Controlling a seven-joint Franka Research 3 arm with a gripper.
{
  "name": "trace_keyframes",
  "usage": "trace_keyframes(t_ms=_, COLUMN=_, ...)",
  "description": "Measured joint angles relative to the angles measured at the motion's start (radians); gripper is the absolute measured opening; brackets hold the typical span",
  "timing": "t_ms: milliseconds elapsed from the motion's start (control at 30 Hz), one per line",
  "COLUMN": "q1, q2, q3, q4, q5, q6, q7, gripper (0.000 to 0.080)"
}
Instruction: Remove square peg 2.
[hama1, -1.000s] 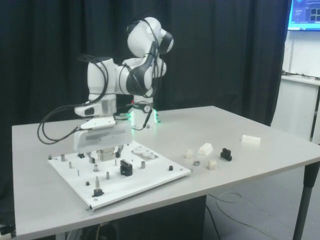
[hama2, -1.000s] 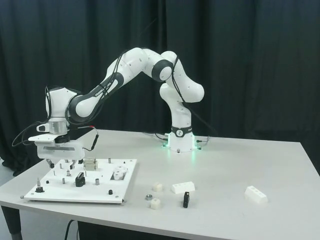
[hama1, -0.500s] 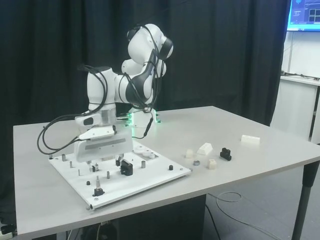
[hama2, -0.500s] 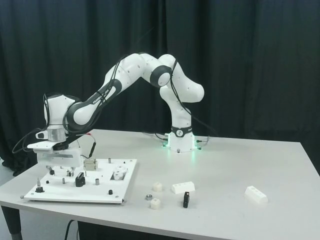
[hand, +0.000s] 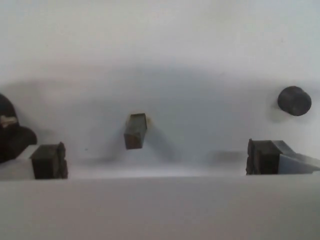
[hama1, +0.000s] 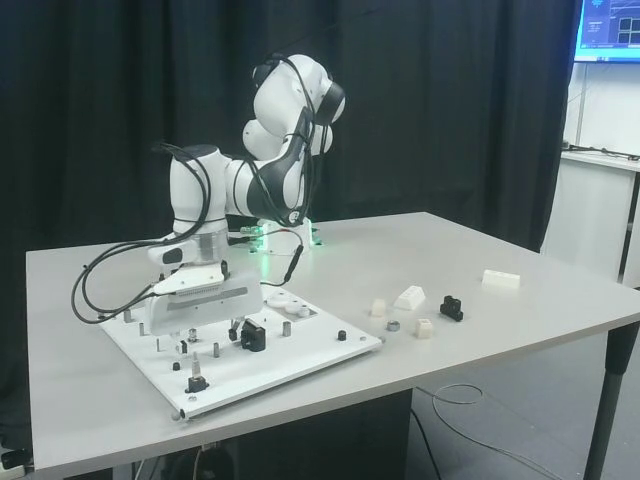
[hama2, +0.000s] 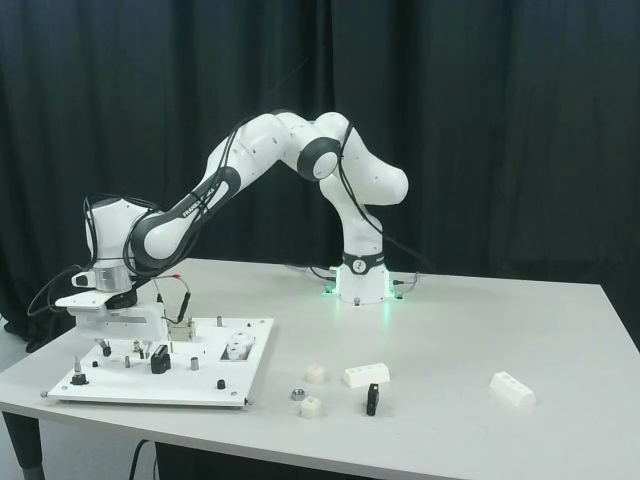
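Gripper (hand: 155, 162) lower than a second ago, near white board (hama1: 300, 365) | jaws spread wide, holding nothing | square peg (hand: 135, 131) upright in board, between fingertips (hand: 48, 161), untouched.

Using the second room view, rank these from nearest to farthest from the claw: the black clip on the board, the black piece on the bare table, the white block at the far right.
Claw, low over the white board.
1. Black clip: on the board, just beside the claw.
2. Black piece: on the table, past the board's edge.
3. White block: far end of the table.
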Motion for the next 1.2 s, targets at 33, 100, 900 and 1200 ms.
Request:
trace_keyframes(t_ms=33, q1=0.000, q2=0.001, q3=0.000, q4=0.000, q5=0.000, q6=-0.001, q7=-0.002, gripper=0.0800)
trace_keyframes(t_ms=100, q1=-0.001, q2=0.002, q3=0.000, q4=0.001, q5=0.000, q6=-0.001, q7=-0.006, gripper=0.0800)
trace_keyframes(t_ms=900, q1=0.003, q2=0.011, q3=0.001, q4=0.021, q5=-0.001, q6=-0.001, q7=-0.050, gripper=0.0800)
trace_keyframes(t_ms=1200, q1=0.004, q2=0.016, q3=0.001, q4=0.023, q5=-0.001, q6=-0.001, q7=-0.072, gripper=0.0800)
